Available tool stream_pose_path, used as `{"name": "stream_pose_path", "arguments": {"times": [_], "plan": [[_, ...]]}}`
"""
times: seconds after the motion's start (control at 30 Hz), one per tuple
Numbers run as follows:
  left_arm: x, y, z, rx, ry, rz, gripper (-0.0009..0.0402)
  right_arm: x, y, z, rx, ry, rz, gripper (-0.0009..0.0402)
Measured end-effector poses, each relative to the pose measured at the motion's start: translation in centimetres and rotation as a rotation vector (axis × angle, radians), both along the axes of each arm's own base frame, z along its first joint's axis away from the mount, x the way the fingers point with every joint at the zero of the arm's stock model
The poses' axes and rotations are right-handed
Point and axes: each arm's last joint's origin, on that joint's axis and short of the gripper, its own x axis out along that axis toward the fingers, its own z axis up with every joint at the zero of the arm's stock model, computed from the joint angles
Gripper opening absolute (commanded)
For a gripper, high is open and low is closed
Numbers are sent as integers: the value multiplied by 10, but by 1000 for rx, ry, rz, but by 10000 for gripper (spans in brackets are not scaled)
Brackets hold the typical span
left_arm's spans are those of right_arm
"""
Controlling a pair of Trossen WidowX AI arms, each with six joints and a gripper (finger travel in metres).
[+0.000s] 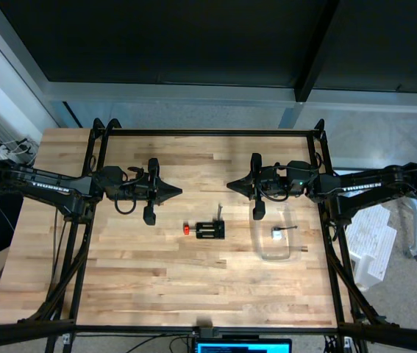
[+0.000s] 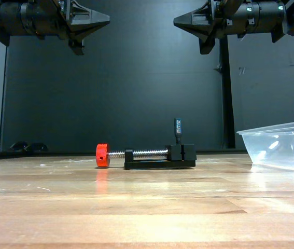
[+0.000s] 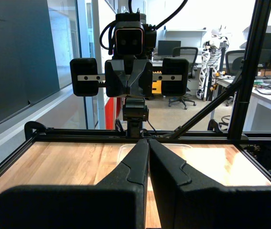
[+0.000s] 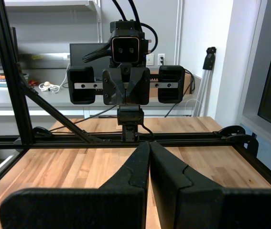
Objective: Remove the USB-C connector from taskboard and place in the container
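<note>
High view: left gripper (image 1: 177, 192) and right gripper (image 1: 230, 184) hang apart above the table (image 1: 157, 279), tips facing. The connector (image 1: 290, 229) lies in the clear tray (image 1: 261, 250), just beside the white block (image 1: 276, 234).

Low view: the vise (image 2: 159, 157) bears only an upright stub (image 2: 178, 128).

Left wrist view: fingers (image 3: 133, 167) pressed together, empty.

Right wrist view: likewise.

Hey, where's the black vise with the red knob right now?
In the high view the vise sits mid-table, left of the clear tray, with the left gripper and right gripper raised at either side.
</note>
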Motion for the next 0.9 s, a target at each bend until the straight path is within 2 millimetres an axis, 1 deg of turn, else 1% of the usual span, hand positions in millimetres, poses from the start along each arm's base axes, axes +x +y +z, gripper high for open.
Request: {"name": "stream_pose_path", "arguments": {"times": [0.27,0.43,0.9], "plan": [[0,0,0,0,0,0,0,0,0,0,0,6,0,0],[0,0,0,0,0,0,0,0,-1,0,1,5,-35,0],[0,0,0,0,0,0,0,0,-1,1,3,-10,-34,0]]}}
